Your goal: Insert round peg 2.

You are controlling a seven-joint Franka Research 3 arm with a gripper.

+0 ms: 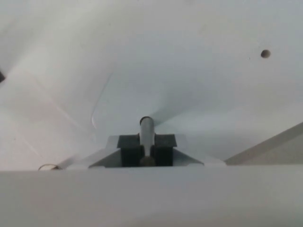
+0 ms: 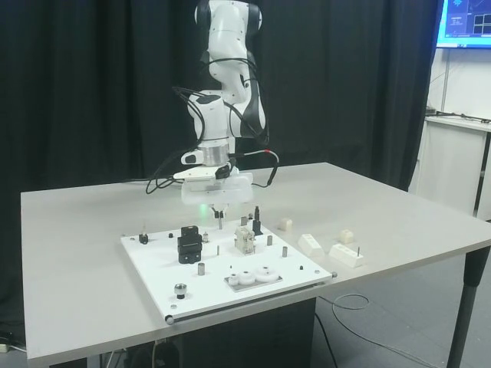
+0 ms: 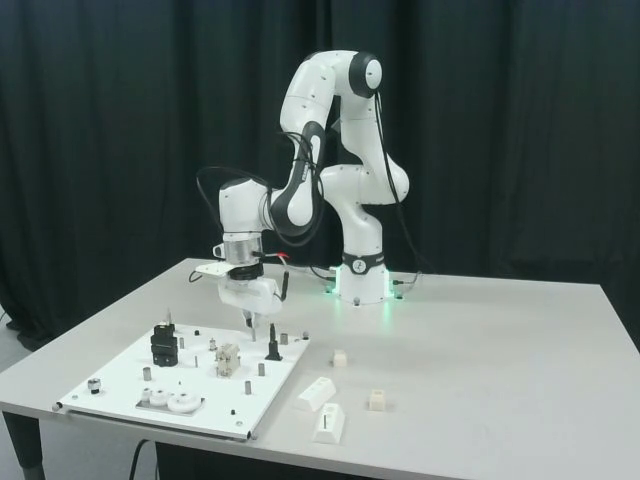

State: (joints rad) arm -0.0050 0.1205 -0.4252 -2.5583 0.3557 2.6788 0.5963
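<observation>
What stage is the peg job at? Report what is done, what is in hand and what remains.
Done: the hand has picked up the round peg; the wrist view shows it clamped between the black fingers. In hand: the arm holds the peg above the white board, near its back edge. Left: lowering the peg into its hole; a small hole shows in the board, but whether that is the target cannot be told.

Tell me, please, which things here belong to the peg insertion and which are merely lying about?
Belonging to the job:
- round peg, held in the tool
- white board, over which the peg hangs

Lying about:
- white gears
- black block
- white blocks on the grey table
</observation>
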